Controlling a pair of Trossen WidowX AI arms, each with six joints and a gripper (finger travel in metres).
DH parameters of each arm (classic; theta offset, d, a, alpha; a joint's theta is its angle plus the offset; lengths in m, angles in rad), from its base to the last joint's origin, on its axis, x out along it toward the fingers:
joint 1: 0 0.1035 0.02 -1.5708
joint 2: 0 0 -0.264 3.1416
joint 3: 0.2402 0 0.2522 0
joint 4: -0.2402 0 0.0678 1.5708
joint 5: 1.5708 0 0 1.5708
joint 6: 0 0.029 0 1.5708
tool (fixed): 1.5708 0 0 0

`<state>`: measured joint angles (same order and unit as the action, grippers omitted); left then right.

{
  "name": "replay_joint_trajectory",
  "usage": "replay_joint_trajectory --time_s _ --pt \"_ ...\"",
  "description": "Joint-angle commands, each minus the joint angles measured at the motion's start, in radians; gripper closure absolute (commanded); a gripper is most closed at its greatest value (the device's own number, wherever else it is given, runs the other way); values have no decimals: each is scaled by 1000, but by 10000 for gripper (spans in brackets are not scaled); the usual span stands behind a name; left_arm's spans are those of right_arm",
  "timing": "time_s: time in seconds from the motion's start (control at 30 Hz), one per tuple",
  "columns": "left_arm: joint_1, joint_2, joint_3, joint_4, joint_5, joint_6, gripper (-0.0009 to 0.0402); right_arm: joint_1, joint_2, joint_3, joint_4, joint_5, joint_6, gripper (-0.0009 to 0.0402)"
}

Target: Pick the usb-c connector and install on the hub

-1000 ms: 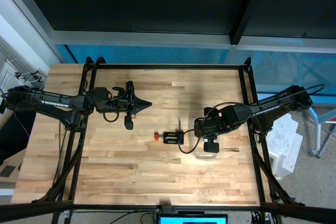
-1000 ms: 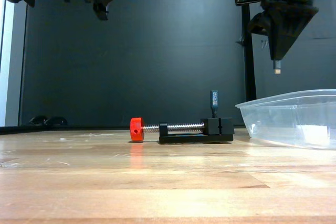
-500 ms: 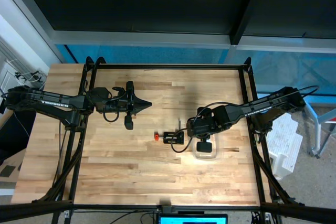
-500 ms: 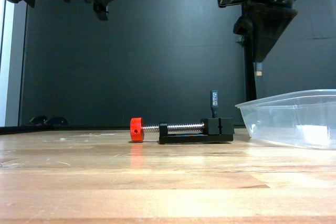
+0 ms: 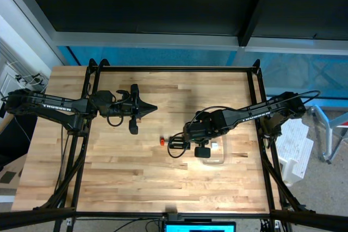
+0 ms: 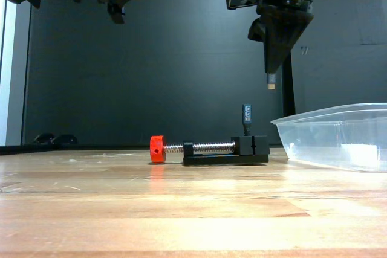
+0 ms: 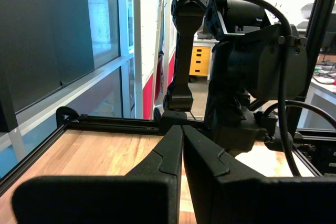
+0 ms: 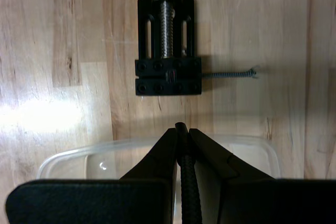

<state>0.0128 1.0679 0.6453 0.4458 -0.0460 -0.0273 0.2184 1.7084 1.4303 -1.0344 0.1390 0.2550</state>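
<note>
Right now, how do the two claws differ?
The left gripper points sideways, parked high on the left; the right gripper points down just beside the hub. The left is shut on nothing; the right pinches the usb-c connector. Both are black, fingers closed.

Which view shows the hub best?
Low view: the hub whole in profile. Right wrist view crops its knob; high view shows it tiny near the right gripper, shut on the usb-c connector. Left wrist view lacks it; left gripper shut, parked left.
</note>
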Motion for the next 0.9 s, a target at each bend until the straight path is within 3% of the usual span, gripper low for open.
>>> replay_joint_trajectory --time_s 0.03,0.6,0.9 --pt "0 0 0 0 0 0 393 -6 24 22 0 0 -3 393" --pt "0 0 0 0 0 0 393 -24 153 162 0 -2 -29 393" --pt "0 0 0 1 0 0 393 -24 166 166 1 -3 -28 393"
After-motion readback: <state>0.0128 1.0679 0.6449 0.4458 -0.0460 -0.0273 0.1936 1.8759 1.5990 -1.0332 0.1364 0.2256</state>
